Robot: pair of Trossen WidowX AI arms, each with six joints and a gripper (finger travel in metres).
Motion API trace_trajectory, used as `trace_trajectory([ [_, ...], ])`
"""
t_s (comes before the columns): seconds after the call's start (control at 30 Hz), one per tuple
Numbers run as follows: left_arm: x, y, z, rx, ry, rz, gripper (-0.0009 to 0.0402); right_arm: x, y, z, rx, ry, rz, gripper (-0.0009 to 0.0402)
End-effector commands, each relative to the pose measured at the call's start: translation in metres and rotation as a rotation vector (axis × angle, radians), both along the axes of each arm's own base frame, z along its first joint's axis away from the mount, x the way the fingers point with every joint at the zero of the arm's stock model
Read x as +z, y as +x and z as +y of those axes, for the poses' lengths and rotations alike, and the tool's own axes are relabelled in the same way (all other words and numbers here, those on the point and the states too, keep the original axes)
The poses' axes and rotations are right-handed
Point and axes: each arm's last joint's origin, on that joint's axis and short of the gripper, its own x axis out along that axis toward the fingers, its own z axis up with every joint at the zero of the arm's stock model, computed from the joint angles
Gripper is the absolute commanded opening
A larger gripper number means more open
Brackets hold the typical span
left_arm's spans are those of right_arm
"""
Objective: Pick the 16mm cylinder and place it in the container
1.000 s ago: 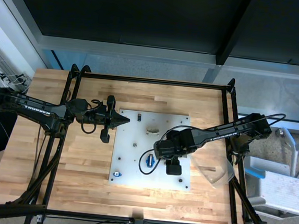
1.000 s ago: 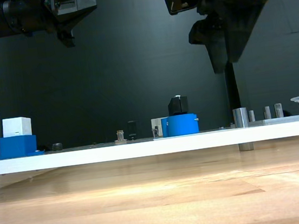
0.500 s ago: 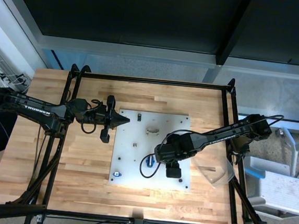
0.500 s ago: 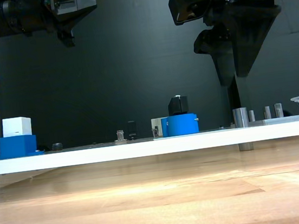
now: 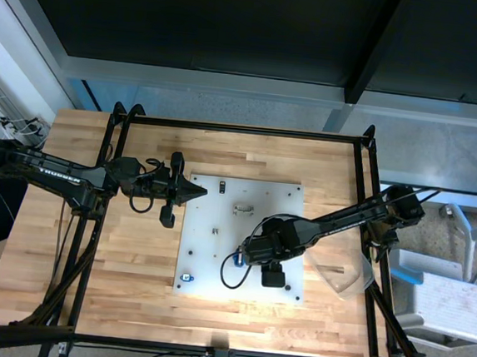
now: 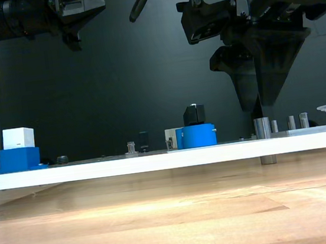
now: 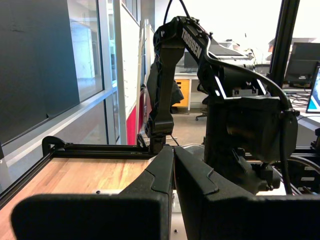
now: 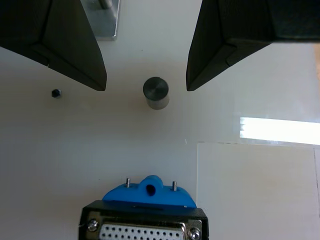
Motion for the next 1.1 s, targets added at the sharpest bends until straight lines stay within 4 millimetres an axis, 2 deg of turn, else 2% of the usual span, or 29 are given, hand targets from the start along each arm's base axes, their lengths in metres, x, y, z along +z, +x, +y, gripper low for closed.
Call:
trace_trajectory([
  [0.03, 0.000, 0.000, 0.000, 0.000, 0.000, -0.001, 0.0000, -0.004, 0.001, 0.002, 0.005, -0.001, 0.005, 0.0222],
  [0.37, 0.000, 0.000, 0.000, 0.000, 0.000, 0.000, 0.0000, -0.019, 0.008, 0.005, 0.011, -0.008, 0.023, 0.0222],
  [0.77, 0.000, 0.000, 0.000, 0.000, 0.000, -0.001, 0.0000, -0.026, 0.006, 0.004, 0.012, -0.006, 0.039, 0.0221],
  [1.1, 0.000, 0.000, 0.000, 0.000, 0.000, -0.001, 0.0000, -0.027, 0.006, 0.004, 0.011, -0.006, 0.038, 0.0166],
])
